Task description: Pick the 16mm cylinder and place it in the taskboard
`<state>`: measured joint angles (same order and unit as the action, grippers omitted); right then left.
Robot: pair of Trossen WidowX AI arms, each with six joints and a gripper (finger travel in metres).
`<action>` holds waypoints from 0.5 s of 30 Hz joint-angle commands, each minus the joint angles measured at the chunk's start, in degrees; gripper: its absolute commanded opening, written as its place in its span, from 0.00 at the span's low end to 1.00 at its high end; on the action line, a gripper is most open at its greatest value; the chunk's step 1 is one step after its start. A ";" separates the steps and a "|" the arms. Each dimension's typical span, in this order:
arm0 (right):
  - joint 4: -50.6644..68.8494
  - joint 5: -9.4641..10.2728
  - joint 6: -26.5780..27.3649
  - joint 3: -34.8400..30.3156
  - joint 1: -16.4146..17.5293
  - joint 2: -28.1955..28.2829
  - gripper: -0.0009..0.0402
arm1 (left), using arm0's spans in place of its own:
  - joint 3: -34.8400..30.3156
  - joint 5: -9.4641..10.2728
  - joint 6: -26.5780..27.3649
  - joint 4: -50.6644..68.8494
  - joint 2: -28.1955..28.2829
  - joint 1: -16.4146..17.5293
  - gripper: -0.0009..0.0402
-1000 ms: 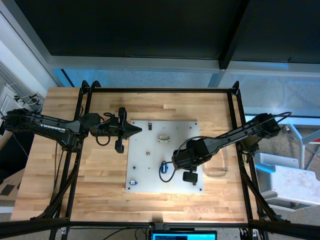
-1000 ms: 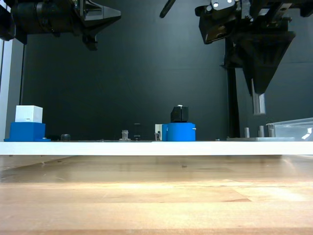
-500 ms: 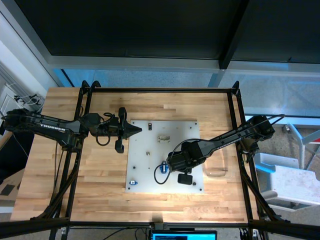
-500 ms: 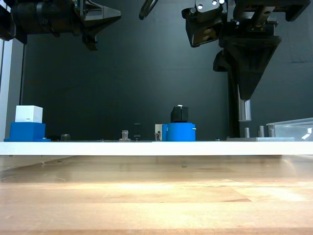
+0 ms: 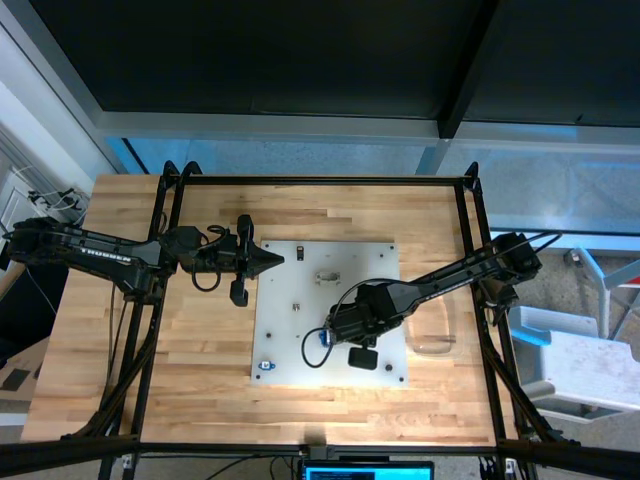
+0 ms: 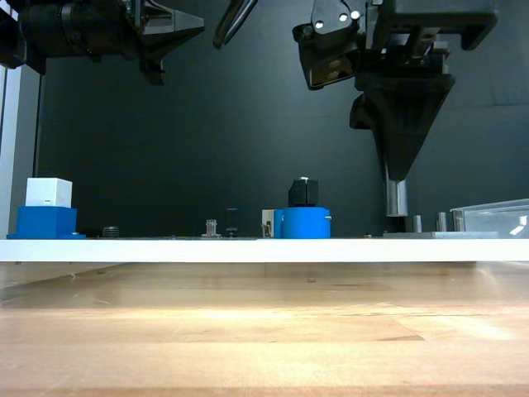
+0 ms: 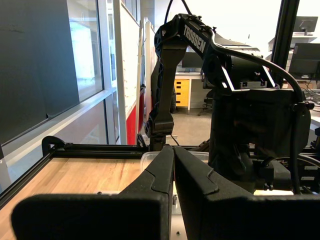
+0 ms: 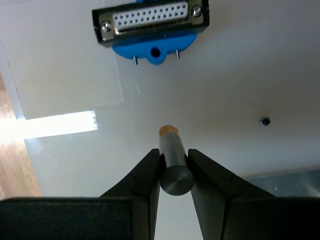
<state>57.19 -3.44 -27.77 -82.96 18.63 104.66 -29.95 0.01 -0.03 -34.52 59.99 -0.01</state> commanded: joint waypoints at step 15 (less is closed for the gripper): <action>-1.22 0.00 -0.31 1.18 -0.15 0.83 0.06 | 0.00 0.00 -0.02 0.00 0.02 0.00 0.02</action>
<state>56.03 -3.44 -28.03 -81.89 18.46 105.49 -29.95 0.01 -0.03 -34.52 59.99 -0.01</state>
